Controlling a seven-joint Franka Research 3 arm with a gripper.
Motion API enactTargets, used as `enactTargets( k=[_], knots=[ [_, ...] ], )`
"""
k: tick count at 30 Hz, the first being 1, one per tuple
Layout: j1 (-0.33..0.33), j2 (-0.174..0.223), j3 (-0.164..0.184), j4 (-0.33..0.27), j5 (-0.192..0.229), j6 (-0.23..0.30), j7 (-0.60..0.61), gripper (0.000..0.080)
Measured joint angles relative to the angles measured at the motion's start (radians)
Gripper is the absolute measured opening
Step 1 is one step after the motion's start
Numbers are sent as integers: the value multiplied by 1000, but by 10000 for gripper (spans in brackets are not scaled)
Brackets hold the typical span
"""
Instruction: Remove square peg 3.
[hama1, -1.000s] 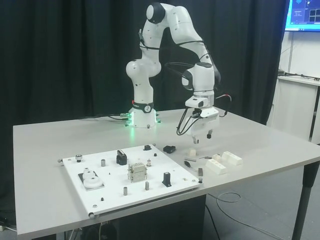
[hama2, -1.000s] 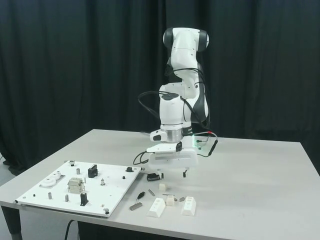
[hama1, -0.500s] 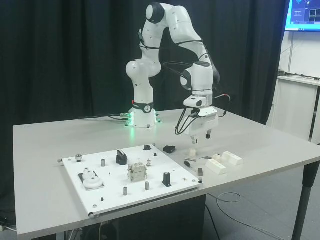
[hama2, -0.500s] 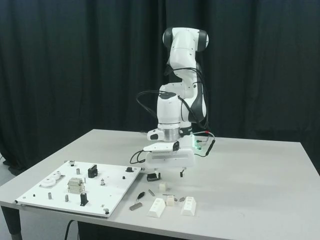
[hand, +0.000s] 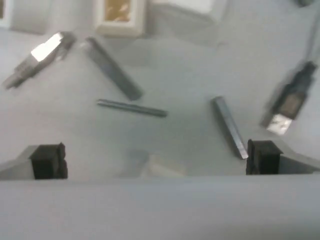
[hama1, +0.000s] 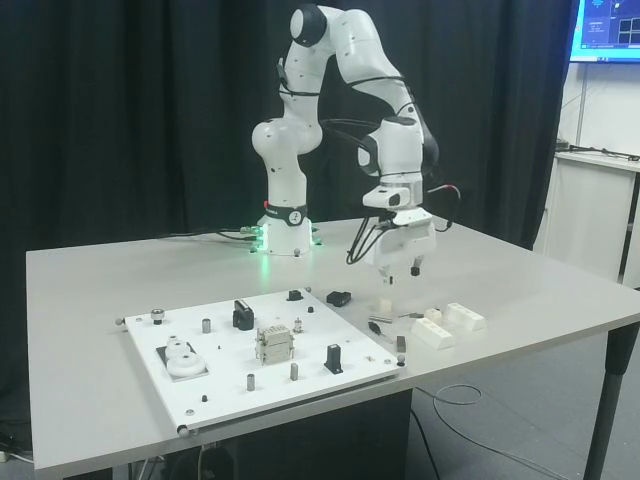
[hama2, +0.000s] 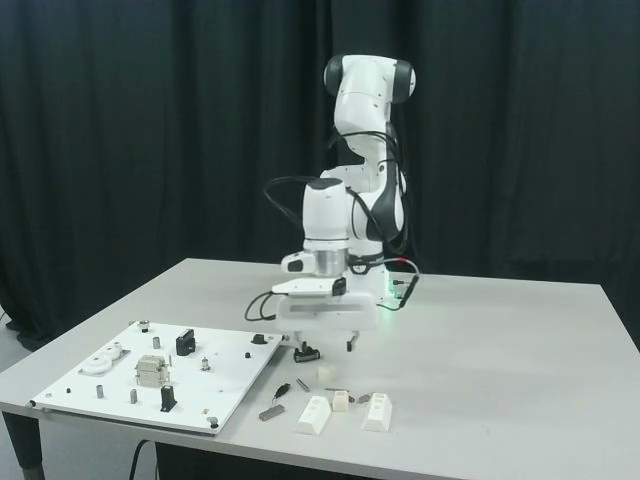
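Now, arm (hama1: 330, 60): white, bolted at the back of the grey table (hama1: 90, 290); green light at its base; wrist bent so the pincer points straight down
Pincer (hand: 155, 159): open, black fingertips (hand: 47, 160) set wide apart, holding nothing; it hangs clear above the table (hama2: 500, 350), just off the board's near-arm edge, in both room views (hama1: 402, 272) (hama2: 324, 345)
Peg: three grey pieces lie flat and loose on the table under the wrist camera, a long bar (hand: 112, 68), a thin rod (hand: 132, 108) and a short bar (hand: 229, 127); all apart from one another; which of them is square peg 3 I cannot tell; none is between the fingertips
Cube (hama1: 384, 301): small, white, on the table just below the pincer; seen in the second room view too (hama2: 324, 372); in the wrist view a pale shape lies low between the fingertips
Plug (hand: 290, 102): black with a metal end, on the table beside the short bar, not touching it
Blocks (hama1: 447, 322): white, grouped near the table's front edge, beyond the bars from the pincer
Board (hama1: 220, 345): white, flat on the table, well apart from the pincer; it carries small black and grey fittings and a white geared part (hama1: 183, 358); seen also in the second room view (hama2: 110, 395)
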Motion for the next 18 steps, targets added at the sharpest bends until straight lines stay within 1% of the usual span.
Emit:
enactTargets(
  k=[6,10,14,18],
  knots=[
    [-12,3,-35,27,-31,0,-14,800],
    [-30,6,-52,51,-38,0,-24,800],
    [-55,12,-66,82,-46,0,-35,800],
    [-88,23,-72,122,-58,0,-57,800]
  ],
)
